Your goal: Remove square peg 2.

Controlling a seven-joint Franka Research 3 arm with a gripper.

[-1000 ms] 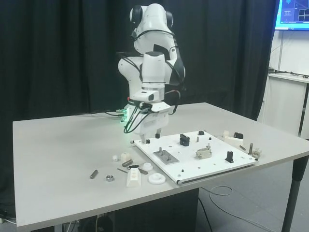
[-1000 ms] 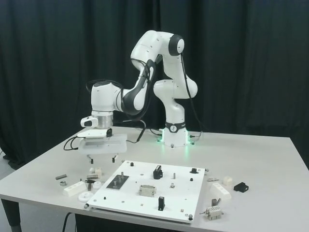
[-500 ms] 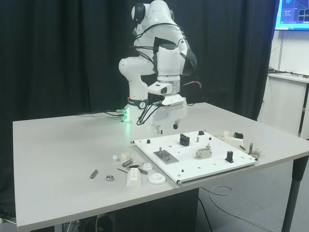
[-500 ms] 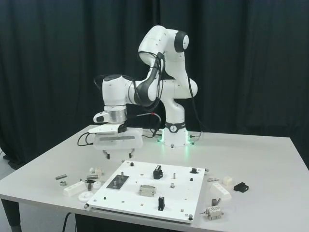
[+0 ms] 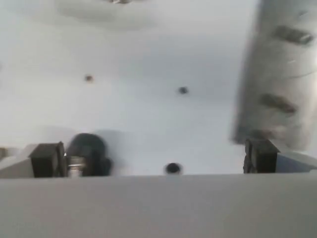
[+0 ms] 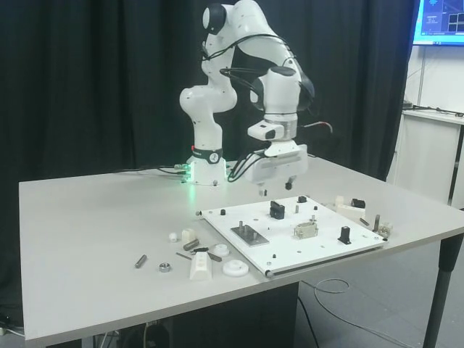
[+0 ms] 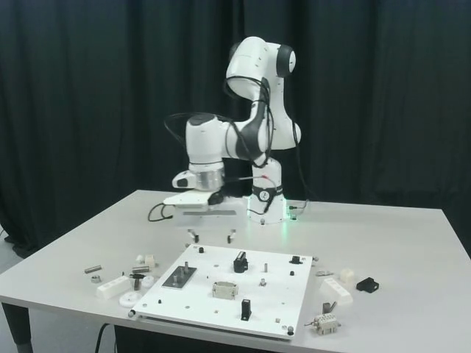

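Wrist view: the gripper (image 5: 153, 158) hangs over the white board (image 5: 148, 114) with its two black fingertips (image 5: 47, 159) spread wide and nothing between them. A dark round stub (image 5: 88, 154) stands just beside one fingertip. A grey metal plate (image 5: 282, 74) lies near the other. Small holes dot the board's surface. No peg shape can be made out here.

First room view: the white arm (image 6: 279, 87) reaches from the upper middle of the frame down to the far edge of the board (image 6: 326, 243), which lies on the grey table (image 6: 94, 217) right of centre. The gripper (image 6: 279, 191) hovers above that far edge, clear of everything. Several small pegs (image 6: 296, 208) stand upright on the board near a black block (image 6: 276, 210). Square peg 2 is presumably among them, but I cannot tell which one it is. Loose parts (image 6: 197, 264) lie on the table to the lower left of the board.

Second room view: the gripper (image 7: 212, 236) sits at centre left, fingers apart, just above the board's (image 7: 283, 283) back edge and empty.

This looks like the approach step, with nothing grasped yet. The next move calls for centring the spread fingers over the right peg, lowering around it, closing and pulling straight up.
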